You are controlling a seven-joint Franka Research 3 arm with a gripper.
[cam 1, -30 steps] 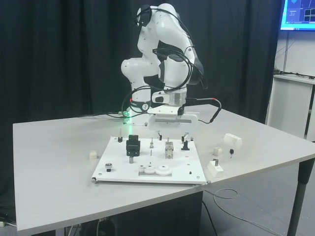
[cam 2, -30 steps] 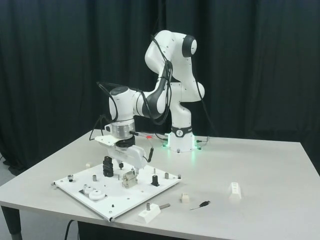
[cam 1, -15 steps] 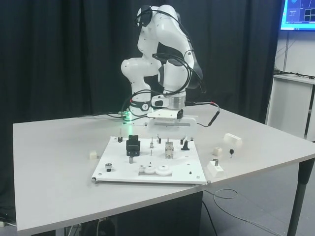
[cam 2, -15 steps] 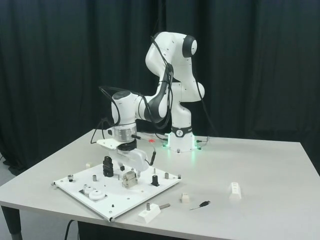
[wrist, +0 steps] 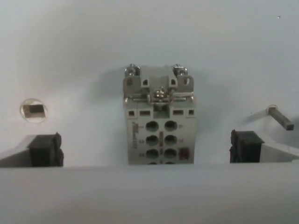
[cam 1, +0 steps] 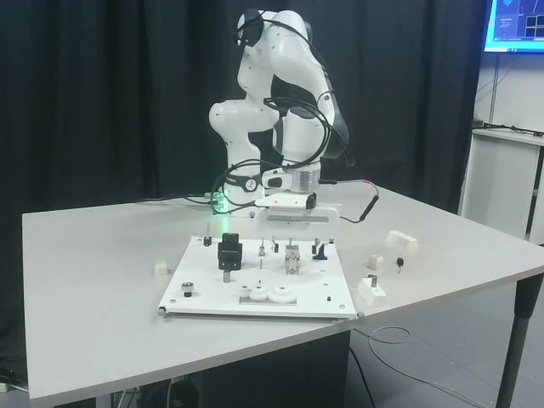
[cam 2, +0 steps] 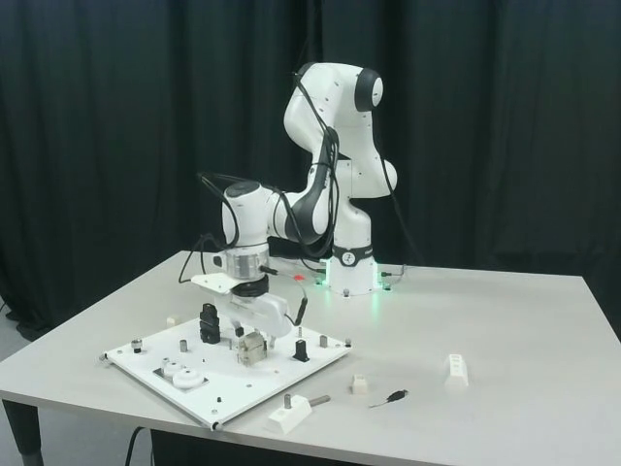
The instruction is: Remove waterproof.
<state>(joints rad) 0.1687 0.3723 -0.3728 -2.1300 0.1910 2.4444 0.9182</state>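
My first room camera stands off the front of the tabletop (cam 1: 85,280), facing the arm (cam 1: 272,93) and black curtain. My second sits further round, looking across a corner of the tabletop at the arm's side. Both share the white board (cam 1: 263,276) and the arm. My wrist camera looks straight down, close over a grey connector block (wrist: 159,128) on that board.

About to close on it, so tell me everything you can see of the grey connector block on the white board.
The grey connector block stands on the white board, near its middle. Its upper face shows rows of round sockets, with a metal clamp and two screws at one end. It looks like moulded plastic with metal fittings. The end effector hangs right over it, fingers open on either side, not touching.
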